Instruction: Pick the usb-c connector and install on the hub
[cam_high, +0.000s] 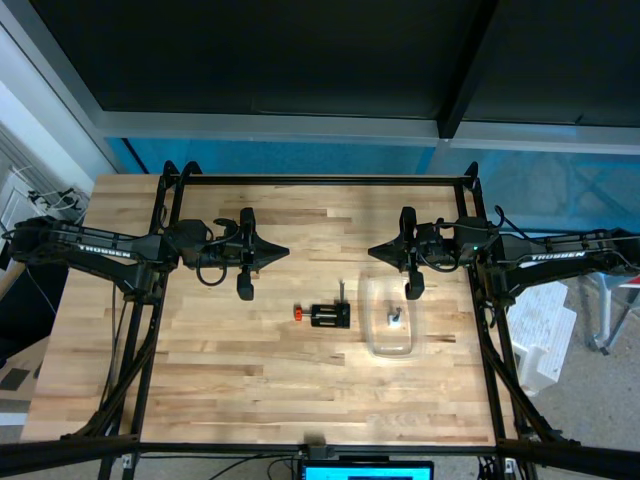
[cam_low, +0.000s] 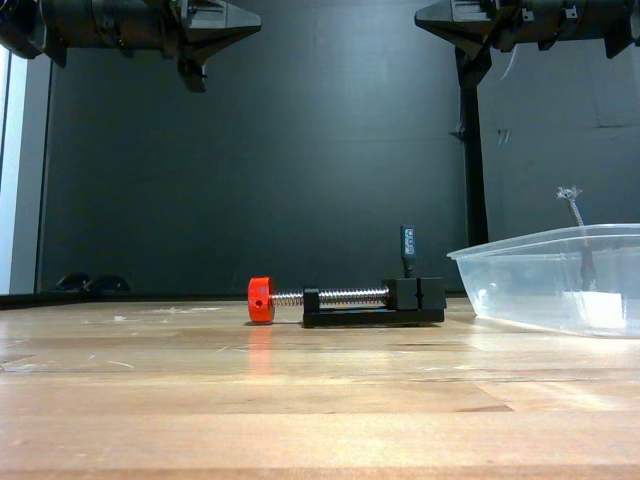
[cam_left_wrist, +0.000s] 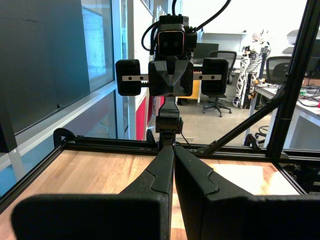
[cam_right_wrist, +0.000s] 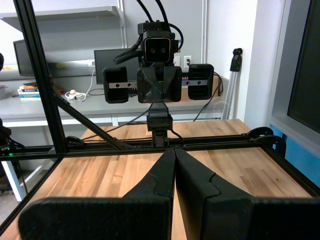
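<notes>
The hub is a small black block lying mid-table, with its orange-red knob toward the left and a thin grey pin just behind it. At table height the hub lies flat. A tiny dark piece, the usb-c connector, lies inside the clear tray to the hub's right. My left gripper hovers high behind and left of the hub, fingers shut on nothing. Opposite it, pointing back, my right gripper is shut and empty.
The clear tray also holds a small white piece and a thin twisted wire. A black frame borders the table at the back and sides. Bare wood lies in front of the hub.
</notes>
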